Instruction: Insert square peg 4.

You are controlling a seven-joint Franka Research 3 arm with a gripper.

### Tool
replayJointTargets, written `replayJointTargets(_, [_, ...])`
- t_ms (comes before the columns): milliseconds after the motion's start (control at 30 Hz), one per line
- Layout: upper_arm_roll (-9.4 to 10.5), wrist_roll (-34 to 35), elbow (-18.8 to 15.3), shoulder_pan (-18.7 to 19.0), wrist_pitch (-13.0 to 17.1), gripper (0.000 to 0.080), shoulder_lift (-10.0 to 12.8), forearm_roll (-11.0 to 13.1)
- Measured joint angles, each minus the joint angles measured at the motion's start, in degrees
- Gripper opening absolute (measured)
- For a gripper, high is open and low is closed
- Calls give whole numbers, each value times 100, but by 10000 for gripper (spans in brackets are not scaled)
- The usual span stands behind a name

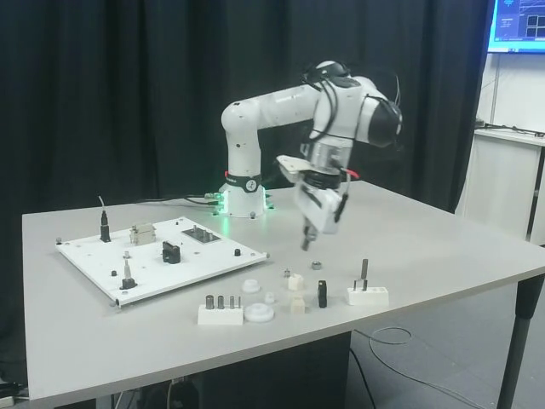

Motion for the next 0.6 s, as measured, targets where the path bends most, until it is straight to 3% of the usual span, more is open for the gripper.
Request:
replayJointTargets(100, [-113,-310,-246,22,47,154,126,-33])
replayJointTargets(300, [-63,-1078,-747,48,276,154,-66,-136])
replayJointTargets(600, [-251,-2078,-1366,47,276,154,-89,-74])
